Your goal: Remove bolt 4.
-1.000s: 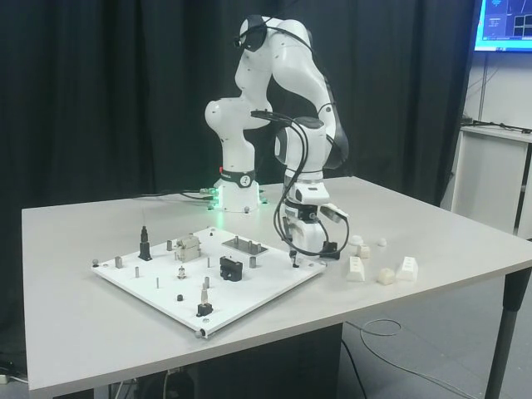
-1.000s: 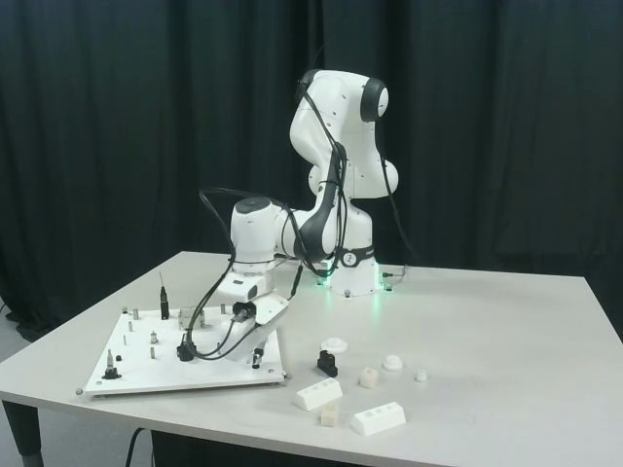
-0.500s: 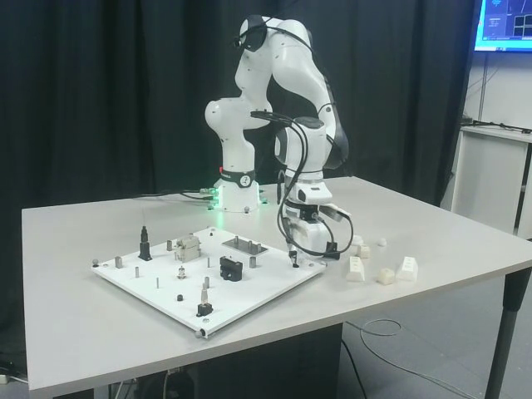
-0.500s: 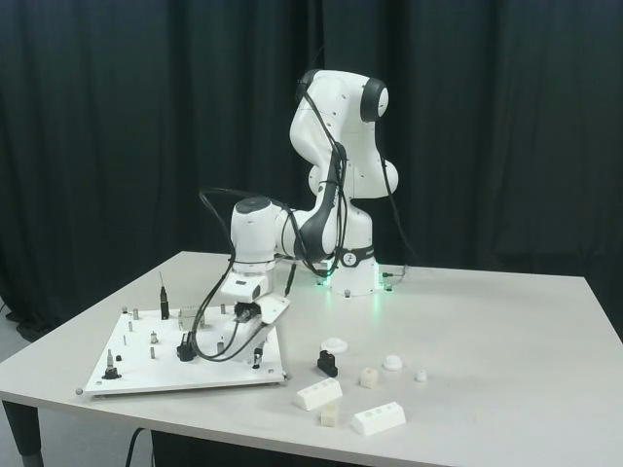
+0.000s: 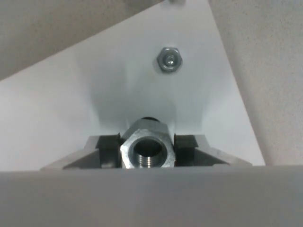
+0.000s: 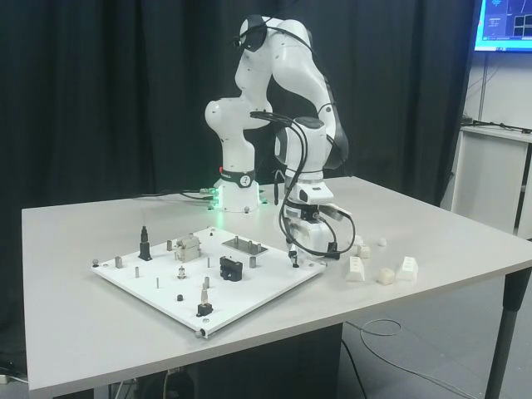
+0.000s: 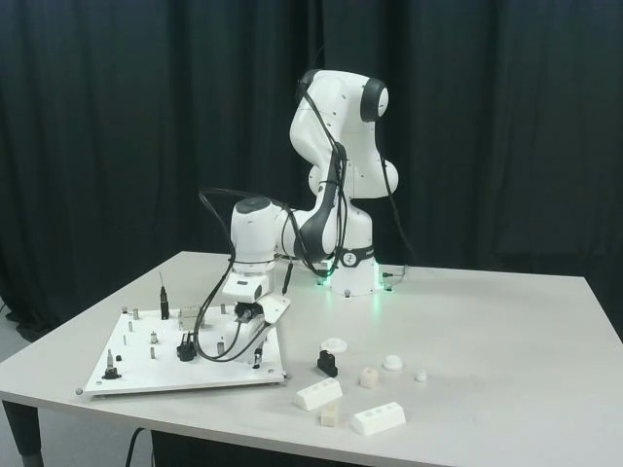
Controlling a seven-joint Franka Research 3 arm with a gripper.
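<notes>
Wrist view, gripper: the gripper (image 5: 147, 150) is clamped on a grey hexagonal metal piece with a threaded hollow bore, taken here to be bolt 4 (image 5: 147, 152); one dark finger pad (image 5: 108, 149) presses on each side.
Wrist view, bolt axis: the open bore faces the camera, so the long axis runs straight along the line of the fingers, upright to the white board (image 5: 71, 109) below.
Wrist view, neighbour: a second hex-headed fastener (image 5: 169, 59) sits in the board near one of its corners, apart from the held piece.
Wrist view, judgement: whether the bolt has cleared its hole cannot be told; the move likely turns on pulling straight along that upright axis.

First room view, gripper: the gripper (image 6: 293, 253) points straight down over the board's (image 6: 249, 291) edge nearest the loose white blocks (image 6: 381, 273).
First room view, bolt: a thin dark stub at the fingertips, directly under the wrist; detail too small to read.

Second room view, gripper: the gripper (image 7: 255, 352) hangs vertical over the board corner closest to the arm's base (image 7: 352, 277), with black cables (image 7: 216, 336) looping beside it.
Second room view, bolt: in line below the fingers, at the board surface or just above.
</notes>
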